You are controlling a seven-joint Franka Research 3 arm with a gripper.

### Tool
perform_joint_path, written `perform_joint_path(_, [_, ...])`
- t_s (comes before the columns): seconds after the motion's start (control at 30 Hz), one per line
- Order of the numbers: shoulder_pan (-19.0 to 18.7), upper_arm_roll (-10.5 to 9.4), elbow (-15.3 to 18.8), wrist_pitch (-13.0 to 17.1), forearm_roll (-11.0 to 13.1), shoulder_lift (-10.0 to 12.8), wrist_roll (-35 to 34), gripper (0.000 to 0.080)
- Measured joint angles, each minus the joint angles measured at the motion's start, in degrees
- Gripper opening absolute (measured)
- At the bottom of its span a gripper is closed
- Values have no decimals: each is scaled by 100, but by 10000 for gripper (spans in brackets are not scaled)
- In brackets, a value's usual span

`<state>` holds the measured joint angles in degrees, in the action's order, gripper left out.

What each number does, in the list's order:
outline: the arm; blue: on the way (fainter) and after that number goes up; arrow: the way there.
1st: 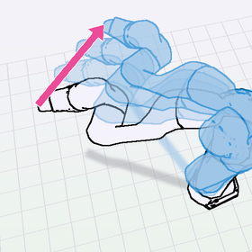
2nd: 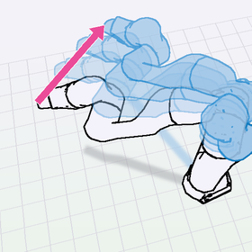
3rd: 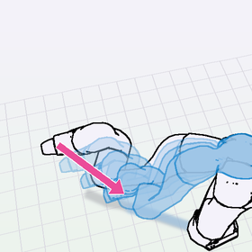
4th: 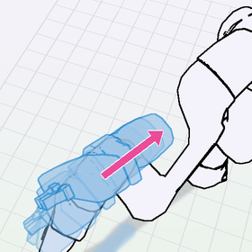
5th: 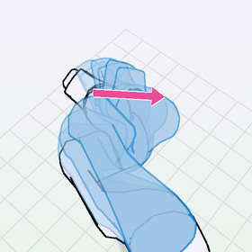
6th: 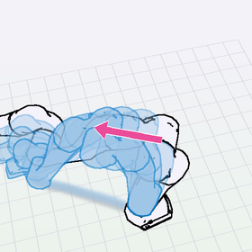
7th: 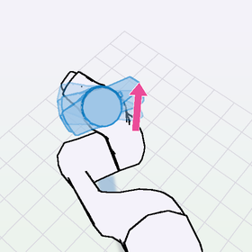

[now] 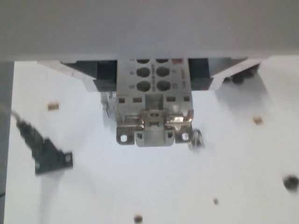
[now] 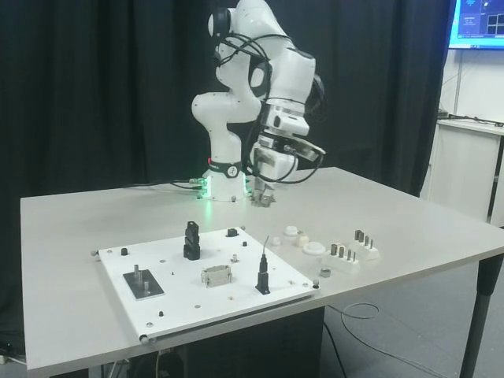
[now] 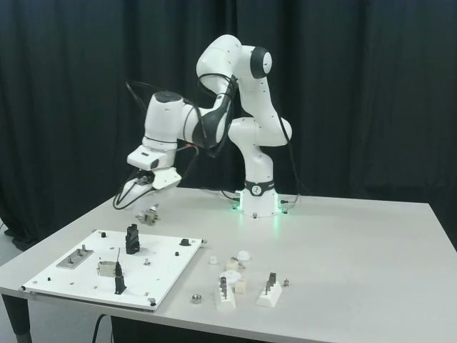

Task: Insert waterproof.

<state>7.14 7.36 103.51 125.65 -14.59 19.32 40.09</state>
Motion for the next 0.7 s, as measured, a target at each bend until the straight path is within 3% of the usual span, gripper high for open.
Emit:
perform_joint_path(0.3, [98, 333, -398, 7, 349, 288, 866, 313])
perform_joint_path(0.7, [220, 702, -1122, 41, 974, 927, 1774, 313])
